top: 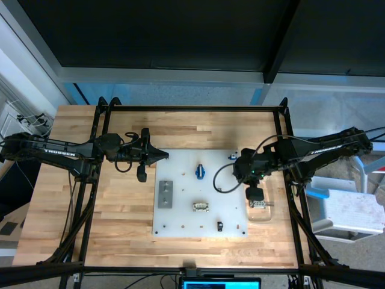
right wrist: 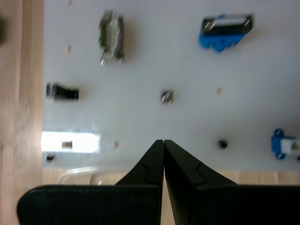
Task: Pick the HAN10E connector and install in the HAN10E hub
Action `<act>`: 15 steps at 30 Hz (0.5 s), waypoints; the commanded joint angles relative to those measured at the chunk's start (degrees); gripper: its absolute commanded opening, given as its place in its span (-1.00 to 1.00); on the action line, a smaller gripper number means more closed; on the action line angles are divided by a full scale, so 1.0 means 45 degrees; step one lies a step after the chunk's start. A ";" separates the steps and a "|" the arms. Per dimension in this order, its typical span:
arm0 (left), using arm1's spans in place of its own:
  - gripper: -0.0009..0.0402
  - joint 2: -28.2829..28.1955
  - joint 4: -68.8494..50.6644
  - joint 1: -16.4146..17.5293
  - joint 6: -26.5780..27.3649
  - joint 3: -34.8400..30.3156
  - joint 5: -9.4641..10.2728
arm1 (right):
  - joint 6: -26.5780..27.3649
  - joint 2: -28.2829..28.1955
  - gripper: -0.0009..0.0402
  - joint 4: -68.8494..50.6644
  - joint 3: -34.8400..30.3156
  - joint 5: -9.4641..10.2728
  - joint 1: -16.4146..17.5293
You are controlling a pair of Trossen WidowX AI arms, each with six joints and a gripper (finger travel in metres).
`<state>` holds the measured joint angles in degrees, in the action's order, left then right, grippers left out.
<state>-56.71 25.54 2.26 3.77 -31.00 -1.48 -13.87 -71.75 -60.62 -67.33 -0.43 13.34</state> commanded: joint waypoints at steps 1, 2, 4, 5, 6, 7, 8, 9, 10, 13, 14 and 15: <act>-0.96 -0.0005 0.0000 0.0000 0.0000 0.0000 0.0000 | -0.0359 -0.0005 -0.96 -0.0505 0.0005 -0.0015 0.0389; -0.96 -0.0005 0.0000 0.0000 0.0000 0.0000 0.0000 | -0.0505 -0.0005 -0.96 -0.0685 0.0005 -0.0019 0.0505; -0.96 -0.0005 0.0000 0.0005 0.0000 0.0000 0.0000 | -0.0729 -0.0005 -0.96 -0.1005 0.0010 -0.0039 0.0777; -0.96 -0.0005 0.0000 0.0000 0.0000 0.0000 0.0000 | -0.0835 -0.0005 -0.96 -0.1112 0.0029 -0.0097 0.0942; -0.96 -0.0005 0.0005 0.0000 0.0000 0.0000 0.0000 | -0.0928 -0.0005 -0.96 -0.1219 0.0049 -0.0209 0.1103; -0.96 -0.0005 0.0005 0.0000 0.0000 0.0000 0.0000 | -0.1122 -0.0005 -0.96 -0.1360 0.0058 -0.0335 0.1263; -0.96 -0.0005 0.0000 0.0000 0.0000 0.0000 0.0000 | -0.1263 -0.0005 -0.96 -0.1520 0.0063 -0.0335 0.1418; -0.96 -0.0005 0.0000 0.0000 0.0000 0.0000 0.0000 | -0.1428 -0.0005 -0.96 -0.1690 0.0063 -0.0335 0.1540; -0.96 -0.0005 0.0000 0.0005 0.0000 0.0000 0.0000 | -0.1549 -0.0005 -0.96 -0.1851 0.0063 -0.0335 0.1656; -0.96 -0.0005 0.0000 0.0000 0.0000 0.0000 0.0000 | -0.1982 -0.0005 -0.96 -0.2307 0.0063 -0.0330 0.1982; -0.96 -0.0005 0.0000 0.0000 0.0000 0.0000 0.0000 | -0.2161 -0.0005 -0.96 -0.2443 0.0063 -0.0330 0.2079; -0.96 -0.0005 0.0000 0.0000 0.0000 0.0000 0.0000 | -0.2312 -0.0005 -0.96 -0.2560 0.0078 -0.0330 0.2161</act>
<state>-56.73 25.54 2.26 3.79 -31.00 -1.48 -23.42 -71.75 -71.50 -67.09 -1.93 22.59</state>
